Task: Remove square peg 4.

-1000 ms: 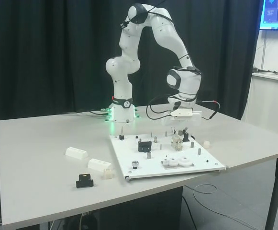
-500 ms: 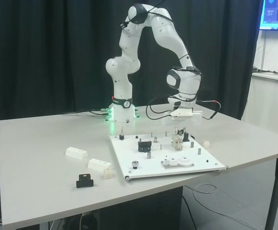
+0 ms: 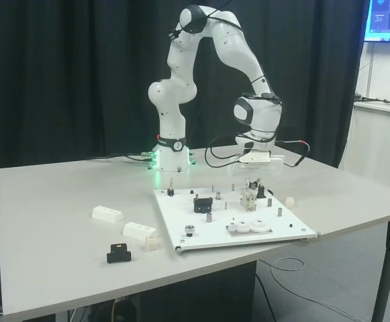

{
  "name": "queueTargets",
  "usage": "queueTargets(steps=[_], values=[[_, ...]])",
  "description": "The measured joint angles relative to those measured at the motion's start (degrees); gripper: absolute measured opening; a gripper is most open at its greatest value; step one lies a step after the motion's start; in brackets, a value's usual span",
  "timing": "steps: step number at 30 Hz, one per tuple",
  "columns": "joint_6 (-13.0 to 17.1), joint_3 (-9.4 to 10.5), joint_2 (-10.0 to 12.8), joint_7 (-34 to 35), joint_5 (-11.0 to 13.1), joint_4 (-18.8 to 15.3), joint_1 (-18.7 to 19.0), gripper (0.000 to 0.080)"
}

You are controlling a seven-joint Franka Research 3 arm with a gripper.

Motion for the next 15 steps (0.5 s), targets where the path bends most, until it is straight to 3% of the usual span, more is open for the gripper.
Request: queueTargets(steps=[15], values=[[-2.7, -0.07, -0.6, -0.2, -0.1, 1.0, -0.2, 0.0155]])
